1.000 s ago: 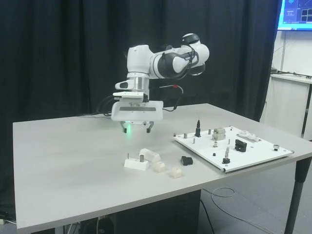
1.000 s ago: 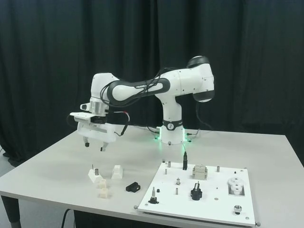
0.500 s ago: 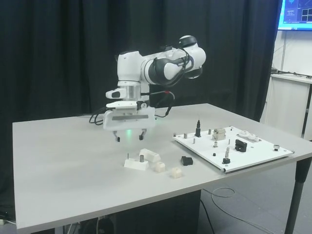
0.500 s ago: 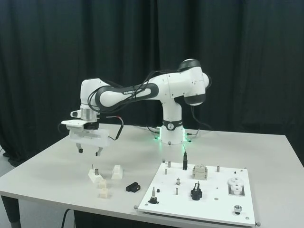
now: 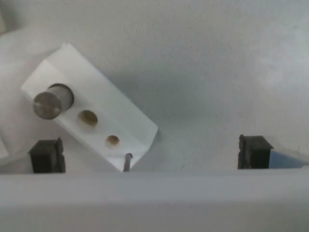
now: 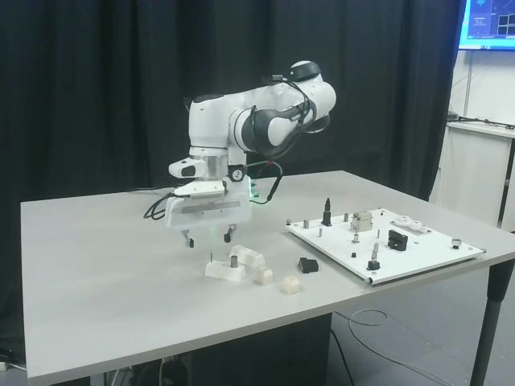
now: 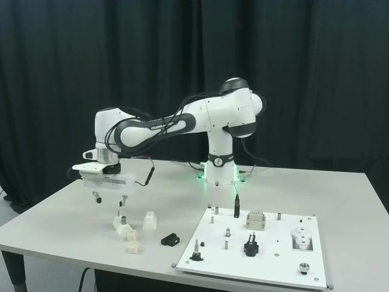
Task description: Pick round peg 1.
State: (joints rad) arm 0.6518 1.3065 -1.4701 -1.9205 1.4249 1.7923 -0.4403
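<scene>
The first room view stands off one corner of the grey bench [image 6: 105, 257], at about bench height, facing the black curtain. The second room view faces the arm's base head-on from the bench's opposite long edge, equally distant. Both share the white arm, the claw [image 6: 208, 237] [image 7: 110, 199] and the white slotted block [image 6: 224, 271] [image 7: 121, 224] beneath it. The wrist view looks straight down, close, onto that block [image 5: 91, 108].

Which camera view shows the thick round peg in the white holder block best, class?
The wrist view: the round peg fills it, seen end-on in the holder block. Both room views show only a tiny stub.
</scene>
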